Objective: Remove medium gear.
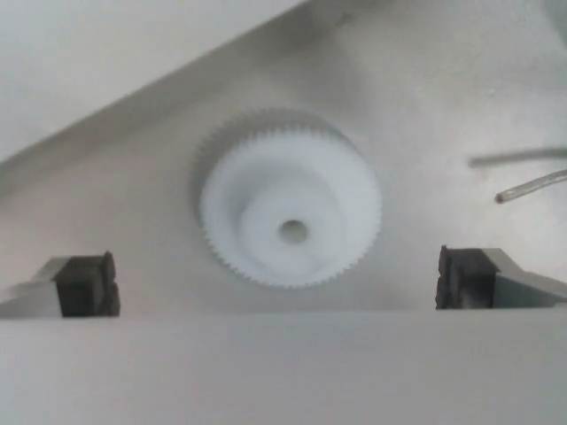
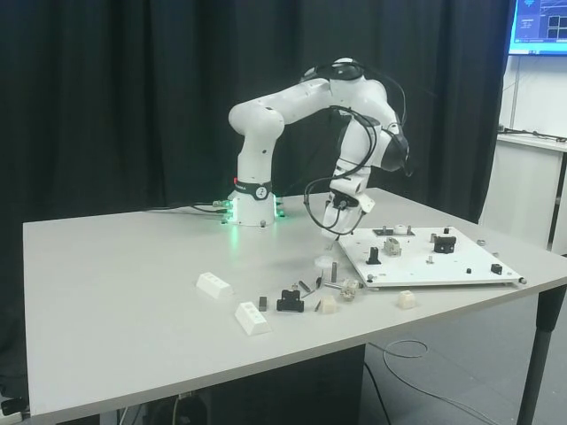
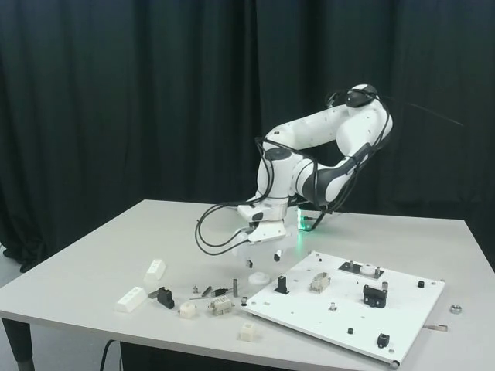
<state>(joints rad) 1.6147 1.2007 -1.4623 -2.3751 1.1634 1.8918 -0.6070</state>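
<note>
The medium gear (image 1: 291,209) is a white toothed wheel with a raised hub and a centre hole. It lies flat on the grey table, just off the near corner of the white board (image 3: 402,317). The room views show the gear (image 2: 324,260) (image 3: 258,279) straight under the wrist. My gripper (image 1: 276,280) hangs a little above it, open, with one black pad on each side of the wheel and nothing held. Neither pad touches the gear.
The white board (image 2: 443,266) carries several small black and grey fixtures. Loose parts lie in front of the gear: two white blocks (image 2: 213,284) (image 2: 252,318), a black piece (image 2: 289,303), small pins and a white cube (image 2: 407,299). A thin rod (image 1: 523,158) lies near the gear.
</note>
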